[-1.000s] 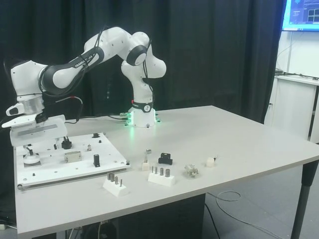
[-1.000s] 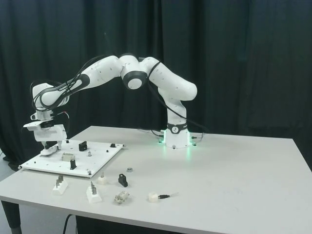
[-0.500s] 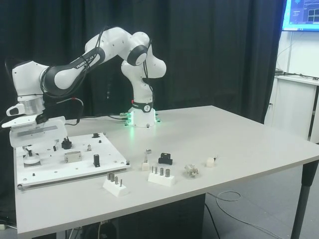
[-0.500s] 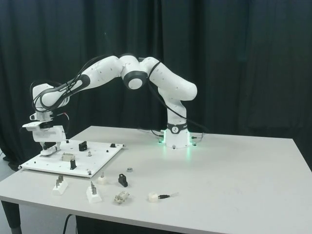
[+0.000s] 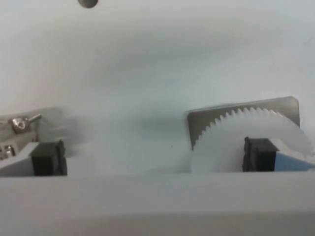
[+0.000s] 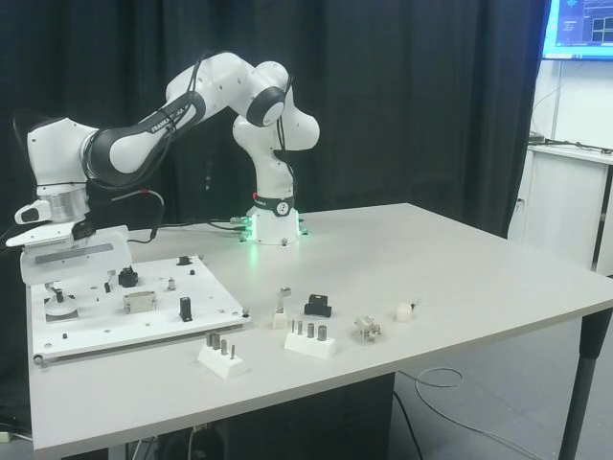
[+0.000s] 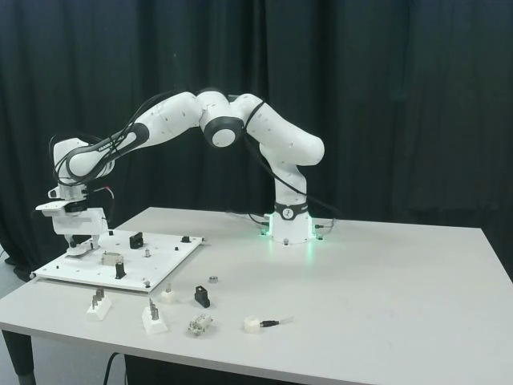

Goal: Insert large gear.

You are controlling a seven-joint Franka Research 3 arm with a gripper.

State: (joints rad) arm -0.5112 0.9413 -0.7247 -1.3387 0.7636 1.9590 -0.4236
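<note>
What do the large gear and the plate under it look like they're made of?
Large gear: looks like white plastic, matte, with fine, evenly moulded teeth and no metallic glint. Plate beneath it: probably metal, grey with a dull brushed sheen and crisp straight edges. Neither can be confirmed from looks alone.

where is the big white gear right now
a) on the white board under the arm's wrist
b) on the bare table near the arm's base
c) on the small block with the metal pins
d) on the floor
a, the gear lies on the white board, right below the fingers.
</note>
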